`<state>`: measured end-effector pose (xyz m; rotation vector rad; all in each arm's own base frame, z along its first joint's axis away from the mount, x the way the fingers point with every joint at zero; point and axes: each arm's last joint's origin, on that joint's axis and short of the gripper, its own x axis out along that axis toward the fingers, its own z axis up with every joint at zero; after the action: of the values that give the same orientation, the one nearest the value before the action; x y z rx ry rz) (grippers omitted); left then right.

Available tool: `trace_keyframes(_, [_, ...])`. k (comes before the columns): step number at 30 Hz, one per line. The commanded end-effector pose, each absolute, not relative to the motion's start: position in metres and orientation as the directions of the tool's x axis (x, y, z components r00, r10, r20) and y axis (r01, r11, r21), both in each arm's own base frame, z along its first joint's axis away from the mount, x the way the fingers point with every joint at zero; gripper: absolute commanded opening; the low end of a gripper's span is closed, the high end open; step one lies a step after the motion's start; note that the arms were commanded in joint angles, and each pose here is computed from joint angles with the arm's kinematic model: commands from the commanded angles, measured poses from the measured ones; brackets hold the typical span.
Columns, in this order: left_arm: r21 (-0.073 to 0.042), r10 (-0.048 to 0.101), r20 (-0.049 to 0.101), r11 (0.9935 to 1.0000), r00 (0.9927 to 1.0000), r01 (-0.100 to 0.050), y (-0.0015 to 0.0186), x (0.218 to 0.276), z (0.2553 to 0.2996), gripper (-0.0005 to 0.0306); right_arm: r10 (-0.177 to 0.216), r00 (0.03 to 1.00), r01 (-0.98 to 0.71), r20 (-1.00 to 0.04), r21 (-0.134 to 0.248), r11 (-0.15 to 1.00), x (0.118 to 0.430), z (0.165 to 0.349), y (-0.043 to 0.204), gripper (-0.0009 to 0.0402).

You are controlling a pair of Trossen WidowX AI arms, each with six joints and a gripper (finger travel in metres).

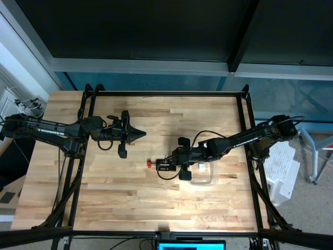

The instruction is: Pick the rca connector and install on the hub

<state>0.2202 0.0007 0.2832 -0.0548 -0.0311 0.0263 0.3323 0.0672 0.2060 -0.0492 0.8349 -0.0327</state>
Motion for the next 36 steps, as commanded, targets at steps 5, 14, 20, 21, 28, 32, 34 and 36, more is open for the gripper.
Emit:
trace_keyframes(5, [-0.055,0.027,0.031,0.99818,0.99915,-0.025,0.0007,0.2202,0.2833,0.0000,-0.049,0.664,0.007,-0.746,-0.059,0.998,0.330,0.201,0.067,0.0000])
trace_keyframes(14, [-0.055,0.027,0.031,0.99817,0.99915,-0.026,0.0008,0.2202,0.2832,0.0000,-0.048,0.667,0.011,-0.743,-0.055,0.998,0.326,0.191,0.066,0.0000])
trace_keyframes(20, [-0.055,0.027,0.031,0.99818,0.99916,-0.025,0.0007,0.2202,0.2832,0.0000,-0.047,0.672,0.007,-0.739,-0.057,0.998,0.327,0.191,0.066,0.0000])
trace_keyframes(21, [-0.055,0.027,0.031,0.99818,0.99916,-0.025,0.0007,0.2202,0.2832,0.0000,-0.047,0.673,0.007,-0.738,-0.057,0.998,0.327,0.191,0.066,0.0000])
trace_keyframes(28, [-0.055,0.027,0.031,0.99818,0.99915,-0.025,0.0007,0.2202,0.2833,0.0000,-0.028,0.670,-0.005,-0.742,-0.042,0.999,0.329,0.187,0.067,0.0000])
trace_keyframes(32, [-0.055,0.027,0.030,0.99818,0.99917,-0.025,0.0007,0.2202,0.2832,0.0000,-0.014,0.667,-0.013,-0.745,-0.031,0.999,0.332,0.182,0.068,0.0000])
trace_keyframes(34, [-0.055,0.027,0.031,0.99818,0.99915,-0.025,0.0007,0.2202,0.2833,0.0000,-0.023,0.670,-0.008,-0.742,-0.037,0.999,0.332,0.183,0.068,0.0000])
trace_keyframes(36, [-0.055,0.027,0.030,0.99817,0.99916,-0.026,0.0008,0.2202,0.2832,0.0000,-0.022,0.670,-0.008,-0.742,-0.037,0.999,0.332,0.183,0.068,0.0000])
